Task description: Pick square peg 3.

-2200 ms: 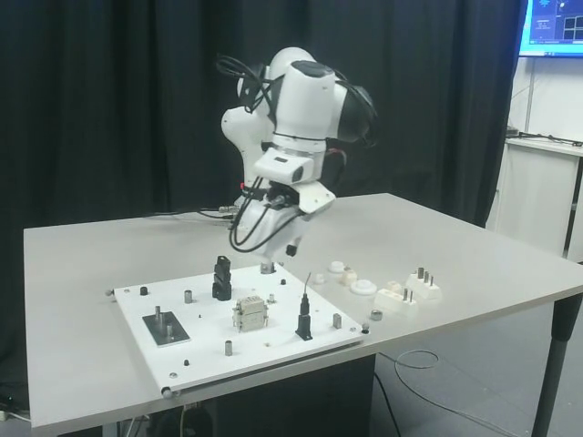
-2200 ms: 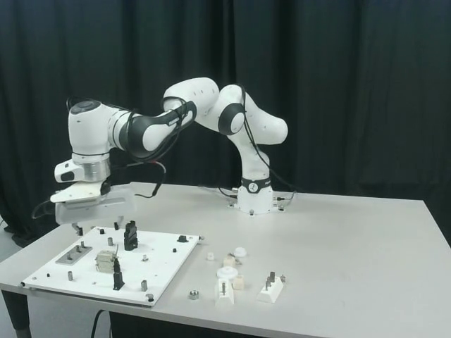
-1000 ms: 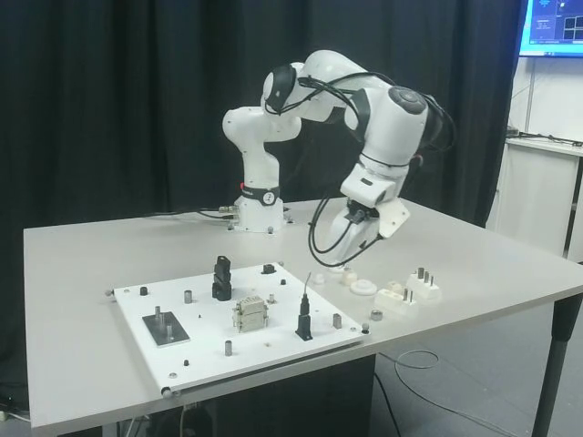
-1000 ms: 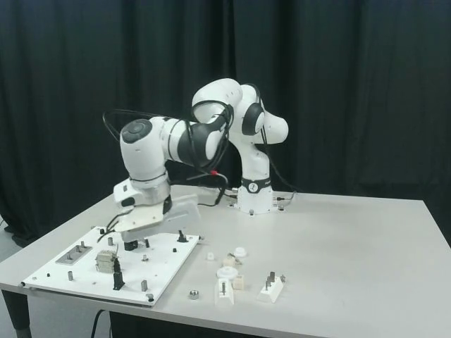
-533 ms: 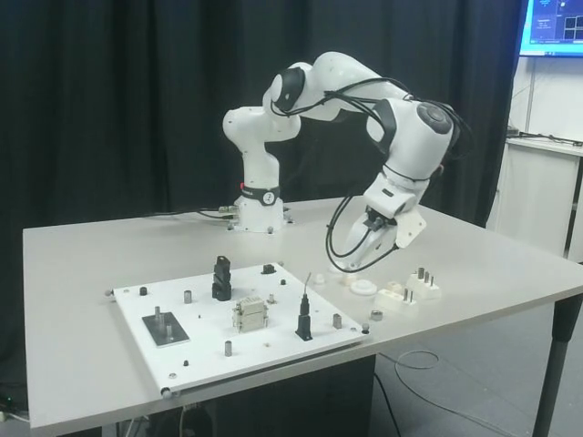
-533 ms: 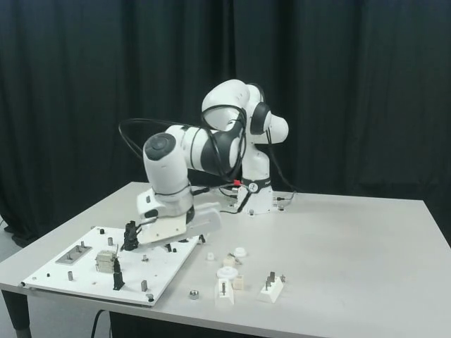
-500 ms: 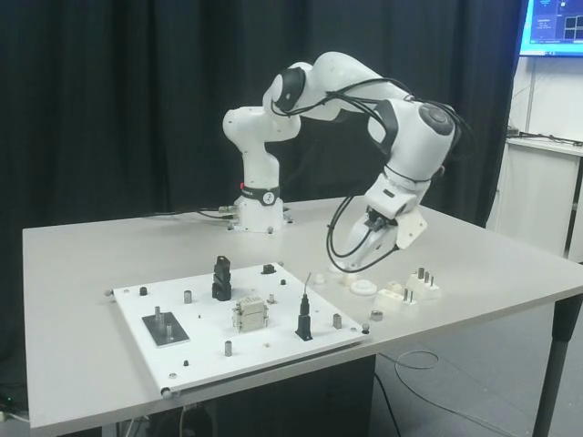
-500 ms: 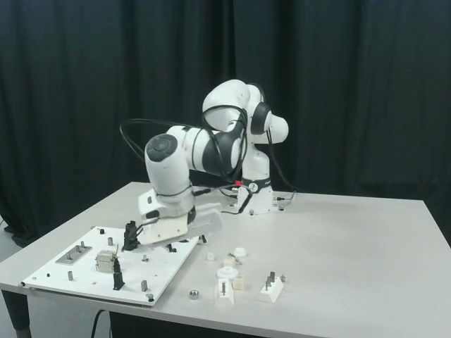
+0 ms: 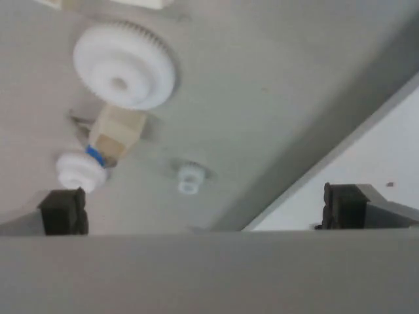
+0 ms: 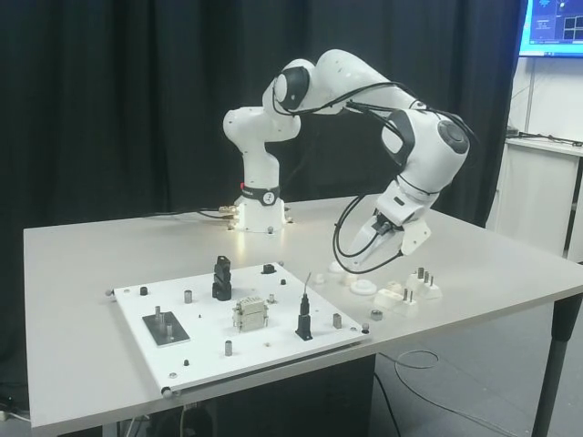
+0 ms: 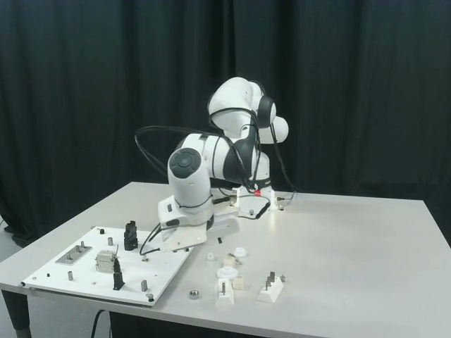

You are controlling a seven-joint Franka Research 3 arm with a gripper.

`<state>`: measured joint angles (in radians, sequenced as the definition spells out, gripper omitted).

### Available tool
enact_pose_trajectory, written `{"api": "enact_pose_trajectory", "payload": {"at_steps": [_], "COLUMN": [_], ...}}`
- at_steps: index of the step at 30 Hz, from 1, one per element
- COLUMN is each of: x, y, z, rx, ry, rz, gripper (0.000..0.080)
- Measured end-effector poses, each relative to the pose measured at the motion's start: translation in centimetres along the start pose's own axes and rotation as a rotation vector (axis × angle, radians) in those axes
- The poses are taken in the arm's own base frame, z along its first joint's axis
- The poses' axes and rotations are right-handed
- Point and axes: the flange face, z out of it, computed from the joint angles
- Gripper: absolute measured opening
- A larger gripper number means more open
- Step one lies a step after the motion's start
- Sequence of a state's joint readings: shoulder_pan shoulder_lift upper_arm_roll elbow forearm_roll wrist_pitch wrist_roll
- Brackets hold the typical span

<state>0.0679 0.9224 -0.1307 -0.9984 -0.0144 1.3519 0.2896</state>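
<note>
Arm: the white Franka arm (image 10: 364,91) bends from its base at the back of the grey table (image 10: 82,273) and reaches over the space between the white board and the loose white parts.
Gripper: the gripper (image 9: 203,210) hangs above the table, near the board's edge; it holds nothing. In the wrist view the two black fingertips (image 9: 63,211) stand far apart, so the claw is spread.
Under the gripper: a large white gear (image 9: 124,64), a small white gear (image 9: 80,171) touching a block-shaped part (image 9: 116,134), and a small white bushing (image 9: 189,178) lie on the grey surface. A corner of the white assembly board (image 9: 366,157) shows to one side.
Board: the white assembly board (image 10: 239,320) carries a black connector (image 10: 219,279), a grey plate with pins (image 10: 165,328), a metal connector (image 10: 248,312), a black upright probe (image 10: 302,319) and several small grey pegs.
Square peg 3: the pegs stand in two white holders (image 11: 271,287) near the table's front edge, well apart from the gripper. I cannot tell which peg is number 3.
Nut: a small metal nut (image 11: 192,295) lies just beside the board's corner.
</note>
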Motion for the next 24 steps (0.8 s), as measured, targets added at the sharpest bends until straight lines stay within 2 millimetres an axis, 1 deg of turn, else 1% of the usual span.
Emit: {"api": "enact_pose_trajectory", "payload": {"at_steps": [8, 19, 24], "x": [-0.5, -1.3, -1.8], "y": [-1.1, -1.7, -2.1], "z": [0.8, 1.6, 1.6], "rx": [-0.021, -0.016, -0.010], "ry": [0.018, 0.022, 0.028], "rz": [0.007, 0.004, 0.005], "gripper": [0.0800, 0.0800, 0.0800]}}
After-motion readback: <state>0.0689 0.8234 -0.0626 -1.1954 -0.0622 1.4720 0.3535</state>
